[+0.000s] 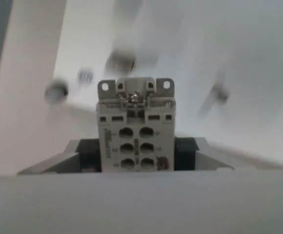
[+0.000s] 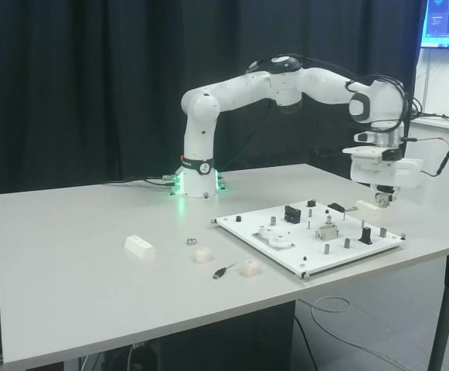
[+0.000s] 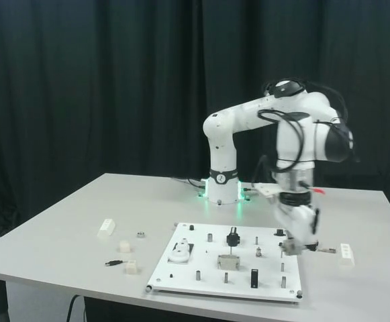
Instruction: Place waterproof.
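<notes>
The jaws [image 1: 137, 168] are closed on the waterproof connector [image 1: 135, 127], a white block with six round sockets on its face and a metal clamp with two mounting ears at its far end; black pads press both its sides. In the room views the jaws hang above the table [image 2: 69, 232], beyond the far edge of the white assembly board [image 2: 311, 246]. A white rectangular block [image 3: 346, 253] lies on the table near the jaws, past the board's edge. Well away from the jaws lie another white block [image 2: 139, 246], two small white cubes [image 2: 203, 254] and a nut [image 2: 188, 241].
</notes>
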You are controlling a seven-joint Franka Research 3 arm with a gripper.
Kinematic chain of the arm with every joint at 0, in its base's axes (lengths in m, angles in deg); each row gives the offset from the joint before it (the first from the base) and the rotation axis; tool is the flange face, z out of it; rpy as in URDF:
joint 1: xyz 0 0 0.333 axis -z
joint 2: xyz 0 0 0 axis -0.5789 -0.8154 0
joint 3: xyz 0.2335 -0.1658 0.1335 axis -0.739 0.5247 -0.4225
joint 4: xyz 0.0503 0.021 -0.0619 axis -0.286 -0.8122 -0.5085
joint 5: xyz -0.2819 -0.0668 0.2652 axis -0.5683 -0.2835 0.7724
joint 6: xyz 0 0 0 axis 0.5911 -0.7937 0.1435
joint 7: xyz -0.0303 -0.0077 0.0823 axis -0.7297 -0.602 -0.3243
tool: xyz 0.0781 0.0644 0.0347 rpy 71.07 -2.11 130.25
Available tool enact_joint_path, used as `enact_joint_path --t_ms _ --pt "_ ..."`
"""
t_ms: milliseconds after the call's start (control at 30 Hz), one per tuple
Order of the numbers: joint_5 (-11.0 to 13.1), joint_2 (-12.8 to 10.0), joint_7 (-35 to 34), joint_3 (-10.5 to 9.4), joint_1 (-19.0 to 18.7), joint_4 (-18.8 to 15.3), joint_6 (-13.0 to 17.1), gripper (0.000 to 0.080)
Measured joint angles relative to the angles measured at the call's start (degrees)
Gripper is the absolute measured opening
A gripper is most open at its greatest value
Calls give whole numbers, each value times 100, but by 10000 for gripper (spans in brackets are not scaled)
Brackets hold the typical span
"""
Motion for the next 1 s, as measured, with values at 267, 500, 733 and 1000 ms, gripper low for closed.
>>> enact_joint_path --t_ms 267,500,733,1000 --pt "-168 -8 -388 -292 -12 505 20 309" --pt "-281 -15 -571 -602 -41 734 102 309" --pt "-513 -21 -699 -884 -75 866 130 309" --pt "-838 -29 -815 -1172 -154 876 230 309"
